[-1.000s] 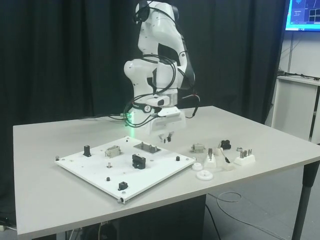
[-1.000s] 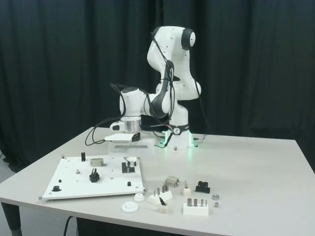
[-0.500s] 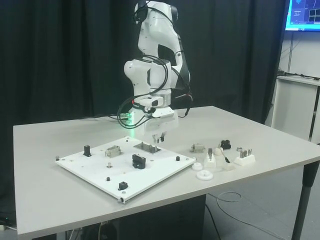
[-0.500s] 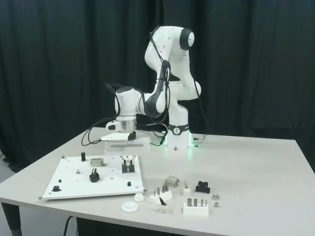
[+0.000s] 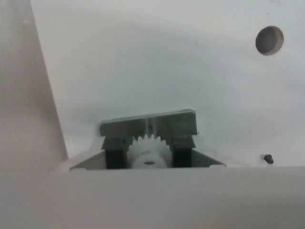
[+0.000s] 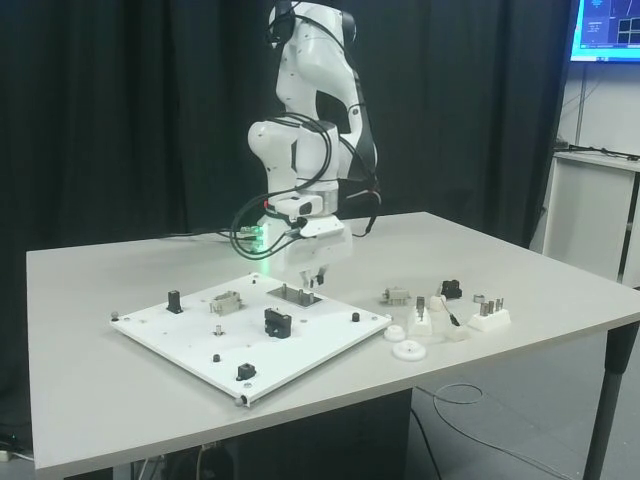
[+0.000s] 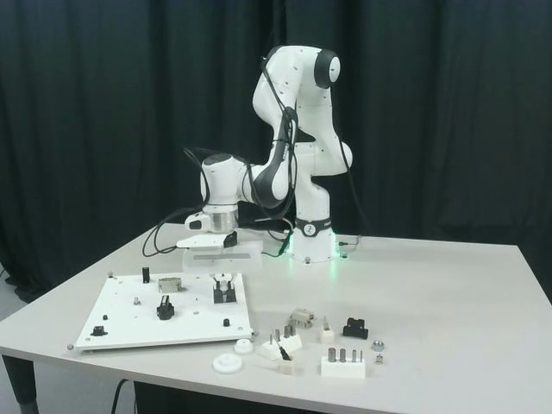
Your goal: Insert small gear.
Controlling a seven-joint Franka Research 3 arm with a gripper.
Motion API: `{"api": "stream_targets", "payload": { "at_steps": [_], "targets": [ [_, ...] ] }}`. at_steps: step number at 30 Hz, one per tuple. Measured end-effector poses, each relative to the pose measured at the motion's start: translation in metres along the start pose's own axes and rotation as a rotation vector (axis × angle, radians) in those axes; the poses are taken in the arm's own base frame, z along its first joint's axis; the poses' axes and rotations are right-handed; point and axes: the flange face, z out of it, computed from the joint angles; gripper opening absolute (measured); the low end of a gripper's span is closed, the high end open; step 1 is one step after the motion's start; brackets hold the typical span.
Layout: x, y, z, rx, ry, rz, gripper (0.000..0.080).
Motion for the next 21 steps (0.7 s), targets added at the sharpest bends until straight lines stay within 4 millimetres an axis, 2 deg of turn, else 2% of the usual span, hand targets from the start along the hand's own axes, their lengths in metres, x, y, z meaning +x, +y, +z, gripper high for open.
{"api": "stream_targets", "payload": {
  "at_steps": [21],
  "targets": [
    [-0.0053, 0.0074, 0.0077, 0.028, 0.028, 0.067, 0.0199]
  ]
}}
